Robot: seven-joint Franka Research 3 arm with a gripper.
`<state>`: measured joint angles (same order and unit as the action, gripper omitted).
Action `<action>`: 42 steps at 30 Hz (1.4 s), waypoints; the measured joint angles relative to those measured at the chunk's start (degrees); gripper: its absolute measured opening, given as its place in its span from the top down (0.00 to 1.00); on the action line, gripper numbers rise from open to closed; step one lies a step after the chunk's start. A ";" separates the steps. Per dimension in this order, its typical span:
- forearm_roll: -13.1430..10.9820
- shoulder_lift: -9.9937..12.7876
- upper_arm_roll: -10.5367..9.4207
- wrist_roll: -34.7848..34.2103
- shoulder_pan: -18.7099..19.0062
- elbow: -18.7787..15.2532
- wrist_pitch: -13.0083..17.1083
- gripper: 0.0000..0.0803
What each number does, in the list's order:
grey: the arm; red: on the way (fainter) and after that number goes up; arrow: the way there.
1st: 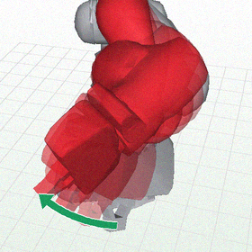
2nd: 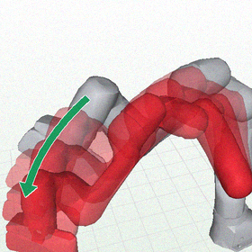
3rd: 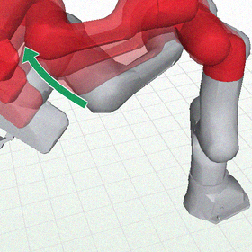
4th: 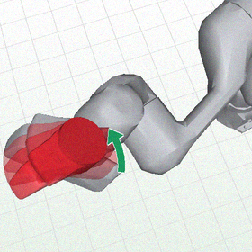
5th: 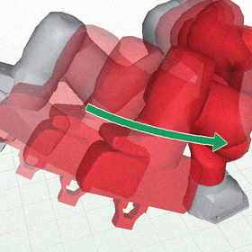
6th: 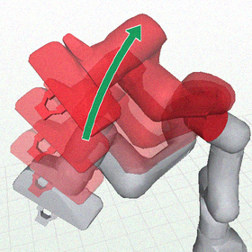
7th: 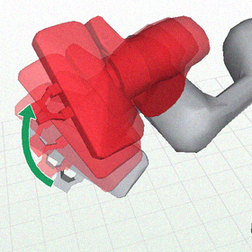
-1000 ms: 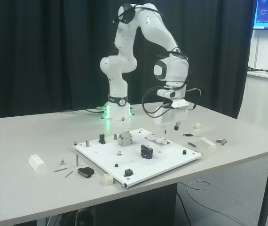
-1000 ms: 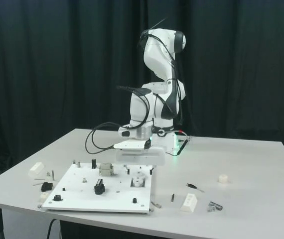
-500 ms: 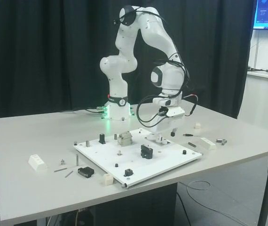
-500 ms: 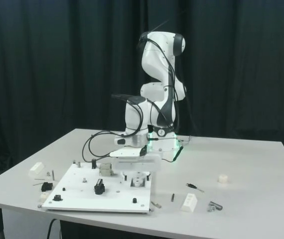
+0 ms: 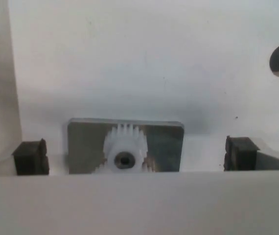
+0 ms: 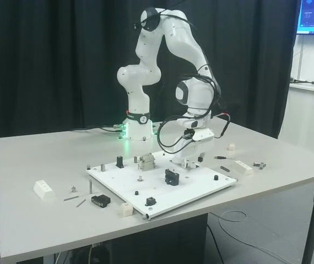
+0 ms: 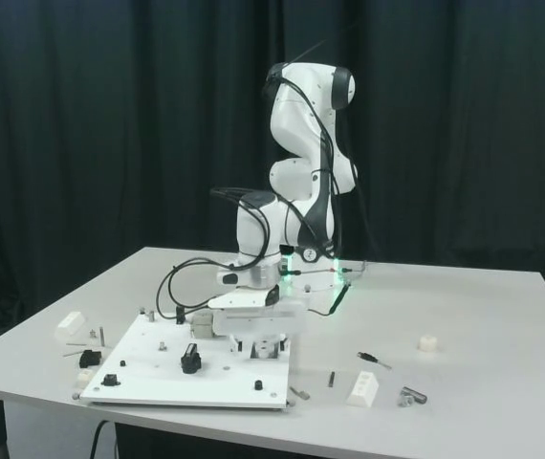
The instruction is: Remove small gear.
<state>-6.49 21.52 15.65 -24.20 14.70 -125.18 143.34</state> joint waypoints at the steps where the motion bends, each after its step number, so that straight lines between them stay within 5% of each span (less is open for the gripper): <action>1: -0.01 0.06 0.00 0.05 0.00 0.00 0.01 0.00; 29: -1.38 1.04 -0.14 0.49 0.00 -0.08 1.41 0.00; 30: -1.65 1.10 -0.14 0.49 0.00 -0.08 1.49 0.15; 35: -2.40 1.54 -0.14 0.49 0.00 -0.08 2.29 0.15; 36: -2.42 1.63 -0.14 0.49 0.00 -0.08 2.43 0.39; 42: -2.80 1.87 -0.35 0.50 0.02 -0.08 2.62 0.39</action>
